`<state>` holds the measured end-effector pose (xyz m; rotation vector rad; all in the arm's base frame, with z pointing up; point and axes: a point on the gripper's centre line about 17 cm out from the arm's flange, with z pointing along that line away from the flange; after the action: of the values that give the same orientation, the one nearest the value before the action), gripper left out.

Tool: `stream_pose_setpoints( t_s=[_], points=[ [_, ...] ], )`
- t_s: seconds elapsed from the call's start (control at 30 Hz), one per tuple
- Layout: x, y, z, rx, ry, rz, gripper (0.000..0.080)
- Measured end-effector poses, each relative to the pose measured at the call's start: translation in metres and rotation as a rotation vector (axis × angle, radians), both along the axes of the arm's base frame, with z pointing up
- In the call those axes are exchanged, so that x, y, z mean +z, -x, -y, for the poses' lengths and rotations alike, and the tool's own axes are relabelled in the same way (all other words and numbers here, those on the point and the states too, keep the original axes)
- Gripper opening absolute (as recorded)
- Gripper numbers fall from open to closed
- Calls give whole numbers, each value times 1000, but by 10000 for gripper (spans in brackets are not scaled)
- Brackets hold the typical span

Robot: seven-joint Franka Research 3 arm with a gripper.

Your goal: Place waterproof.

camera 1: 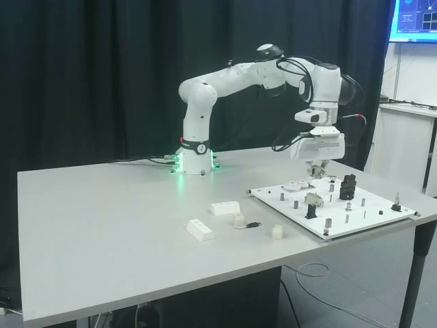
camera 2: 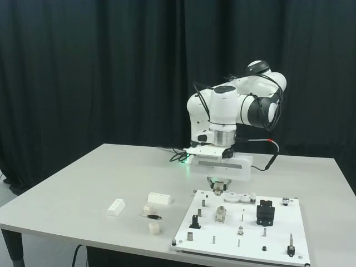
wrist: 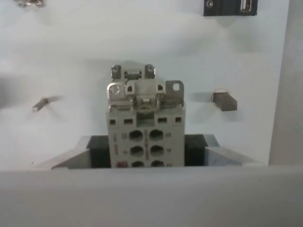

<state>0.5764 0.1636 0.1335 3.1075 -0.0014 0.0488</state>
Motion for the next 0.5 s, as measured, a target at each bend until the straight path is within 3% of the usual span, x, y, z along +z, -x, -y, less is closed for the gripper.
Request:
stream_pose_setpoints(
  t_s=[0.5],
  points=[
    [-1,0,0,5,-1,0,313]
  ],
)
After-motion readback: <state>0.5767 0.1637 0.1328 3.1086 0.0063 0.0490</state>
